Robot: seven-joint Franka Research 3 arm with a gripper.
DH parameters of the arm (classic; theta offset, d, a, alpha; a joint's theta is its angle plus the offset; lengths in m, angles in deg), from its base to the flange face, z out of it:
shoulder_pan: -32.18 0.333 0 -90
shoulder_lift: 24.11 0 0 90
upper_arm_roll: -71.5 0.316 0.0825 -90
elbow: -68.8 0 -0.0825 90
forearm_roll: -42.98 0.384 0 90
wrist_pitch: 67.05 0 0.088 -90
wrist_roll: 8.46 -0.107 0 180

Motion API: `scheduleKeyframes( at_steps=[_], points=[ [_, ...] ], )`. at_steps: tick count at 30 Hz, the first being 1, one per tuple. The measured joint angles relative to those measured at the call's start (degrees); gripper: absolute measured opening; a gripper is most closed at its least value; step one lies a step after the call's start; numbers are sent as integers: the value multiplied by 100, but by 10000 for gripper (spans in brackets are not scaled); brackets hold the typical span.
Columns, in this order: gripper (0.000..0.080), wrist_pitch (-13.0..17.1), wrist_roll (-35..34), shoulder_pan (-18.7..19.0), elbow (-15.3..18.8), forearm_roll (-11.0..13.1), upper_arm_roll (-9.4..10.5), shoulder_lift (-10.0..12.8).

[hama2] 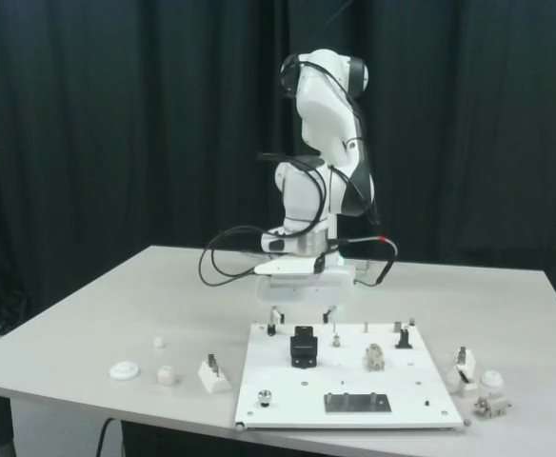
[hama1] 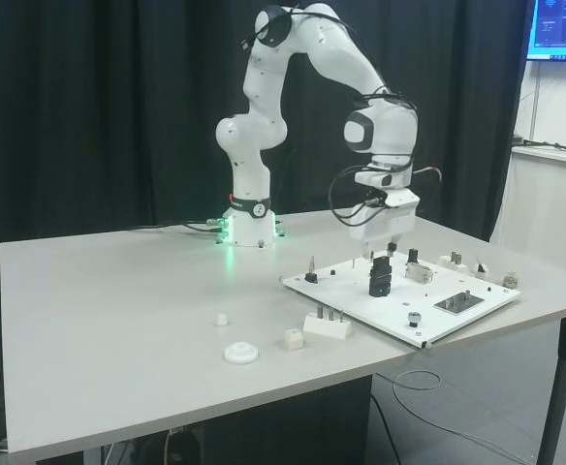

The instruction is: Pick square peg 2.

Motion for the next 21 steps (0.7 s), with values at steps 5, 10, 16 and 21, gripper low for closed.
scheduleKeyframes(
  at_steps=[5,10,16,21],
  points=[
    [799,-162,-9,0,-61,0,-2,-79],
    [800,-280,-9,0,-119,0,-4,-111],
    [800,-329,-10,0,-156,0,-4,-123],
    [800,-339,-10,0,-172,0,-4,-124]
  ],
)
